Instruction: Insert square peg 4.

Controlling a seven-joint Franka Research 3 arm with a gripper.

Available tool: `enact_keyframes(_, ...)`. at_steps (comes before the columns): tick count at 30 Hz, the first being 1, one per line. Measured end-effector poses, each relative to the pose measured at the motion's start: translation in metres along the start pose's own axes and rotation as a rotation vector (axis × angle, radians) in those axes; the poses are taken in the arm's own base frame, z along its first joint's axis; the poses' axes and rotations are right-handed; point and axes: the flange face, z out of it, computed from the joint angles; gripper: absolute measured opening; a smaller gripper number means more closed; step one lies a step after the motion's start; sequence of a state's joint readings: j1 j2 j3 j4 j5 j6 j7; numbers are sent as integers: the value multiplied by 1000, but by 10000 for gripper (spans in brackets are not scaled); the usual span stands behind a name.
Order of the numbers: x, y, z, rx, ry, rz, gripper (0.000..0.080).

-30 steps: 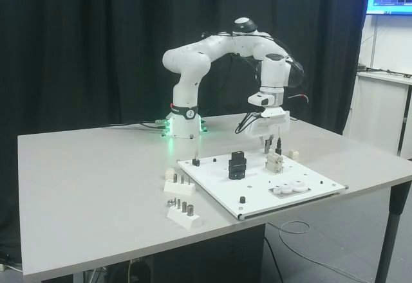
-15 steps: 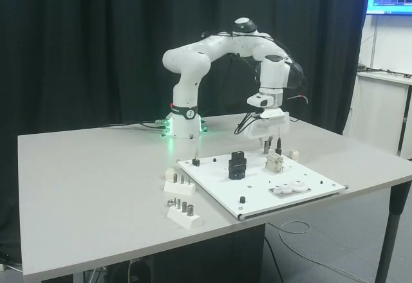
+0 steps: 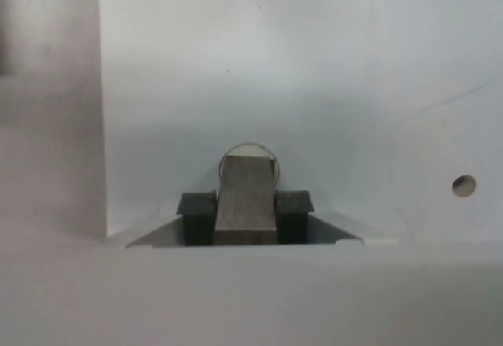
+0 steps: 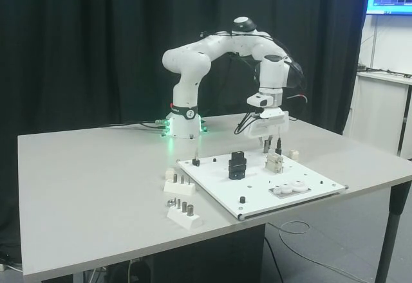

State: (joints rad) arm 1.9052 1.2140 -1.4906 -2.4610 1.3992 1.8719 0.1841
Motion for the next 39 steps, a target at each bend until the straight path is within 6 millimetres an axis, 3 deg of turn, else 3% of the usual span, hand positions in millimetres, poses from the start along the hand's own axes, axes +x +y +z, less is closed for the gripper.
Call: enact_keyframes(39,0,0,0,6,13,0,155)
